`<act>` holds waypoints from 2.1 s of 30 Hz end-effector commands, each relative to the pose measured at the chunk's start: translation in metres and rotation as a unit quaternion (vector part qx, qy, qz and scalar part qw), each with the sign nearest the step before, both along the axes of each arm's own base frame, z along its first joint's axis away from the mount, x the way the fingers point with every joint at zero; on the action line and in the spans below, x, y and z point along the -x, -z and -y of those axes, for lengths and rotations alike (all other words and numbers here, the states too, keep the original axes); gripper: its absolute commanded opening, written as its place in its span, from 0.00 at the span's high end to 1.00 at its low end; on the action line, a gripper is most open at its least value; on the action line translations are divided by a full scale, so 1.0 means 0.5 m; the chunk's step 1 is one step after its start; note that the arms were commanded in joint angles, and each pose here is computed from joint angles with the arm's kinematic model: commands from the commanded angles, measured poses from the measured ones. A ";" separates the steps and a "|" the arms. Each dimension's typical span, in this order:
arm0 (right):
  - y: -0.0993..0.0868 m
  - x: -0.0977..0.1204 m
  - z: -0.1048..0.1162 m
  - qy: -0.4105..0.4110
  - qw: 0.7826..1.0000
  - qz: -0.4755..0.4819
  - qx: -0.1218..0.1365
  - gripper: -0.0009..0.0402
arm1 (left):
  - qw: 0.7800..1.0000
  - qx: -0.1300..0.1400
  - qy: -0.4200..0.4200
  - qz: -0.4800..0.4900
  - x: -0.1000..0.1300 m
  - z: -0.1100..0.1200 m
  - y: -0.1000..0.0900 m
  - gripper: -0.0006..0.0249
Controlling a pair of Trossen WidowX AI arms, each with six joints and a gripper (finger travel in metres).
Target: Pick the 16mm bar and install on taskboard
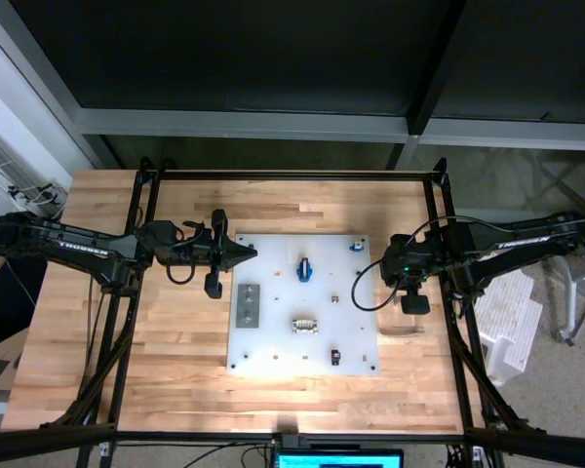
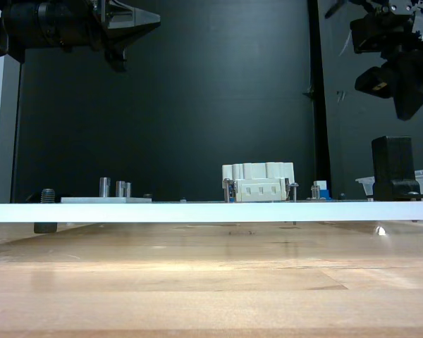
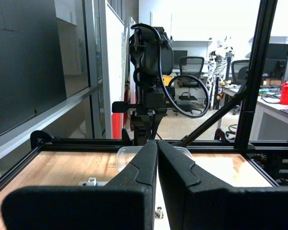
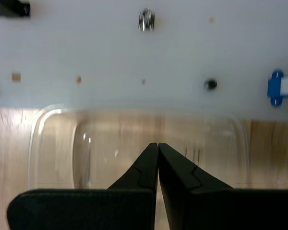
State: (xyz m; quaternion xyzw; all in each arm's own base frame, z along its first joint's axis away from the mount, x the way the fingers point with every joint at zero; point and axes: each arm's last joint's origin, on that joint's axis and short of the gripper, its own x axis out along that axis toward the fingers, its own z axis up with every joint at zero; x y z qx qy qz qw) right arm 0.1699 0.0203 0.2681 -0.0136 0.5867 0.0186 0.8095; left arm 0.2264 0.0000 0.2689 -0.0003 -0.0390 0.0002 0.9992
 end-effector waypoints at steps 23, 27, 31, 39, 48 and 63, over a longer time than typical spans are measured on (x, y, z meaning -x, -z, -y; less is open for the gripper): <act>0.045 0.021 -0.037 -0.009 0.994 -0.108 0.019 0.43 | 1.000 0.000 0.000 0.000 0.000 0.000 0.000 0.97; 0.052 0.022 -0.040 -0.013 0.994 -0.109 0.020 0.40 | 1.000 0.000 0.000 0.000 0.000 0.000 0.000 0.98; 0.062 0.023 -0.046 -0.017 0.994 -0.109 0.020 0.40 | 1.000 0.000 0.000 0.000 0.000 0.000 0.000 0.97; 0.076 0.030 -0.053 -0.010 0.993 -0.118 0.020 0.42 | 1.000 0.000 0.000 0.000 0.000 0.000 0.000 0.98; 0.101 0.031 -0.056 -0.013 0.993 -0.114 0.019 0.44 | 1.000 0.000 0.000 0.000 0.000 0.000 0.000 0.98; 0.150 0.037 -0.060 0.005 0.995 -0.100 0.010 0.50 | 1.000 0.000 0.000 0.000 0.000 0.000 0.000 0.98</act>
